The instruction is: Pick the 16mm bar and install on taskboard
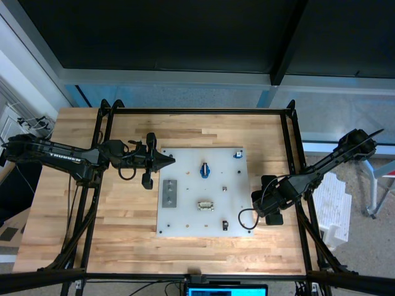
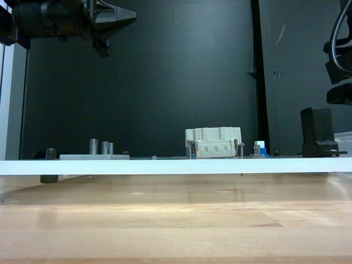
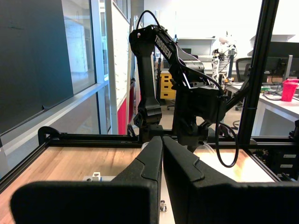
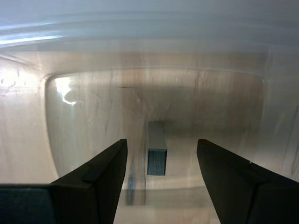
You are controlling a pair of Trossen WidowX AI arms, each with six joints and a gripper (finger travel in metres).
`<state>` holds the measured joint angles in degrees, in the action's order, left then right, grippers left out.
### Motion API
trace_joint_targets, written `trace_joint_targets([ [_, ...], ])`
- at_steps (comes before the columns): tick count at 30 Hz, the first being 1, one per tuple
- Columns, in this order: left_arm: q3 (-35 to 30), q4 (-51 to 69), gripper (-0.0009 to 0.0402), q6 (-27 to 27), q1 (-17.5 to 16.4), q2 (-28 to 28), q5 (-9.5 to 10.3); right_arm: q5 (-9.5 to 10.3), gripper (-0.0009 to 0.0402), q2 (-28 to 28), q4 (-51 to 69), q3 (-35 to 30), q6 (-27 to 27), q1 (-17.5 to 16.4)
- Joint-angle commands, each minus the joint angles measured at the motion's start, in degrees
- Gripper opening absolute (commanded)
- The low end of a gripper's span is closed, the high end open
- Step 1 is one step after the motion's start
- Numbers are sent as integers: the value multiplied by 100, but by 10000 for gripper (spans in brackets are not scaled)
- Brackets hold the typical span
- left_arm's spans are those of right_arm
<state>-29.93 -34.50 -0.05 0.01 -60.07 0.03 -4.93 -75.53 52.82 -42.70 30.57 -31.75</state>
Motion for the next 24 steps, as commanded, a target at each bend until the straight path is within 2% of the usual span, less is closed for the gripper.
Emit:
trace_joint_targets([
  [1,-2,-2,0,0,-2,-2,-2,0,184,-2,-35,13,-9,0],
  [24,-2,-2,0,0,-2,-2,-2,48,39,0,-157,131,-103,0],
])
